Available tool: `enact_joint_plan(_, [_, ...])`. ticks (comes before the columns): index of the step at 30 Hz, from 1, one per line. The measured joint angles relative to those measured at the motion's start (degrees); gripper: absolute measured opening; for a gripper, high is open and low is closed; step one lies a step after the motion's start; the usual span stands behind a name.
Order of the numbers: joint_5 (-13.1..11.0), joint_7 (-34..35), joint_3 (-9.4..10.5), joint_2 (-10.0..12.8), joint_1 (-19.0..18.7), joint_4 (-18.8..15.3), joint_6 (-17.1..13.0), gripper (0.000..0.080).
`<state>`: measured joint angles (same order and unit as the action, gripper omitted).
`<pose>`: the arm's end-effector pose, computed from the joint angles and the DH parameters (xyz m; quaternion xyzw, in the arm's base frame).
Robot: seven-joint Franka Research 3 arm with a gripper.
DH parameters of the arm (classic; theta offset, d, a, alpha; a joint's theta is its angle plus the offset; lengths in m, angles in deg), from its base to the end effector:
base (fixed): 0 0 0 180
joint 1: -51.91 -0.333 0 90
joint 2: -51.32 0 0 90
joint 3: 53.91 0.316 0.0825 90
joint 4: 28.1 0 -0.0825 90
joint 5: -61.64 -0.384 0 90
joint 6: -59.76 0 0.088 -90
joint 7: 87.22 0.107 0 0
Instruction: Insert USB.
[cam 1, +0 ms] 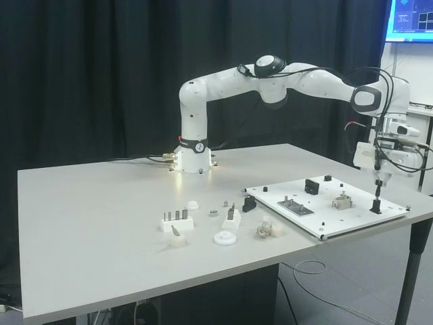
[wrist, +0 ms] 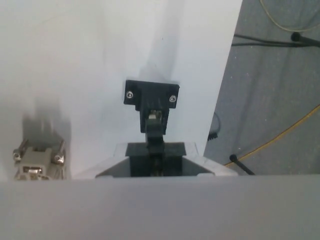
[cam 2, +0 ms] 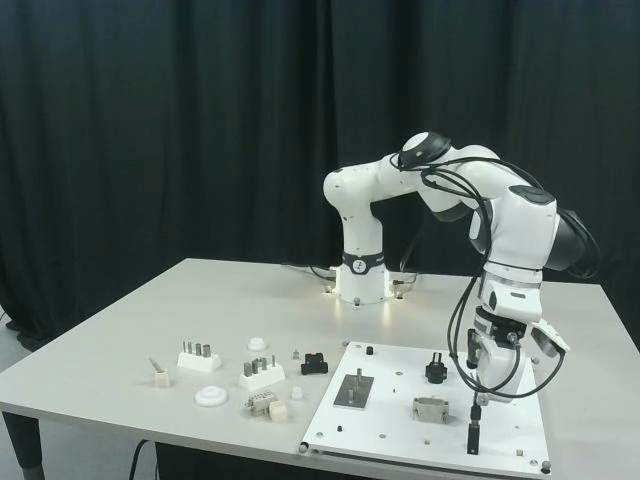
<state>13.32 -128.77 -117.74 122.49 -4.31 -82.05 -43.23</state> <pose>0.7022 0.3471 0.2874 0.8919 0.4409 0.0115 0.1003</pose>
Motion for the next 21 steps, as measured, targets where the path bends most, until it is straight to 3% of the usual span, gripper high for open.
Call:
enact_joint_plan(10, [-0.08, 0.69, -0.09, -0.60, -0.15, 0.00, 0.68, 0.0050])
enact_joint_plan(21, [-0.01, 1.14, -0.96, -3.10, -0.18, 0.00, 2.77, 0.0050])
